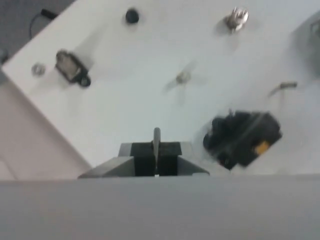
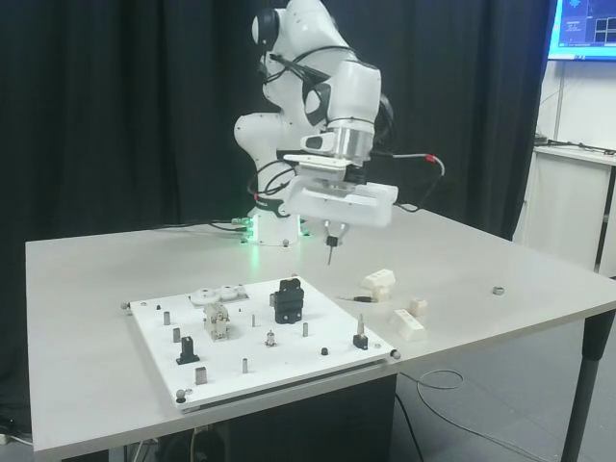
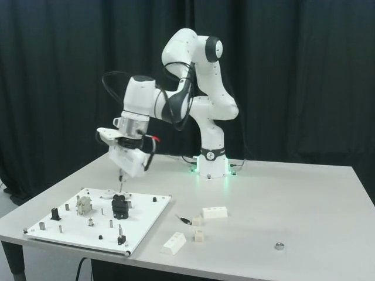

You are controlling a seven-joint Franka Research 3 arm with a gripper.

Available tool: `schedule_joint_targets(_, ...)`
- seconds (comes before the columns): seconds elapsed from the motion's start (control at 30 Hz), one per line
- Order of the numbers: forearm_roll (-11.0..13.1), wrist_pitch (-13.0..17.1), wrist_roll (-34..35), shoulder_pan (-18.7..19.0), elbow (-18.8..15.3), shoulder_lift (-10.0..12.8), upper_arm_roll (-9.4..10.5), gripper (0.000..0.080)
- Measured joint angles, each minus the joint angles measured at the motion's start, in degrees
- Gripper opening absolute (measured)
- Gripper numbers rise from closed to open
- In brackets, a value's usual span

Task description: Insert round peg 1.

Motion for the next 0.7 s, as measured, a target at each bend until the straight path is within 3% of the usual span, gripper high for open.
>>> schedule_joint_targets(0.27, 2.85, -0.67, -3.28, -0.84, 6.01, 4.59, -1.95, 0.0014)
schedule_joint_targets(0.7, 7.47, -4.77, -9.00, -1.79, 18.12, 12.78, -5.13, 0.0014)
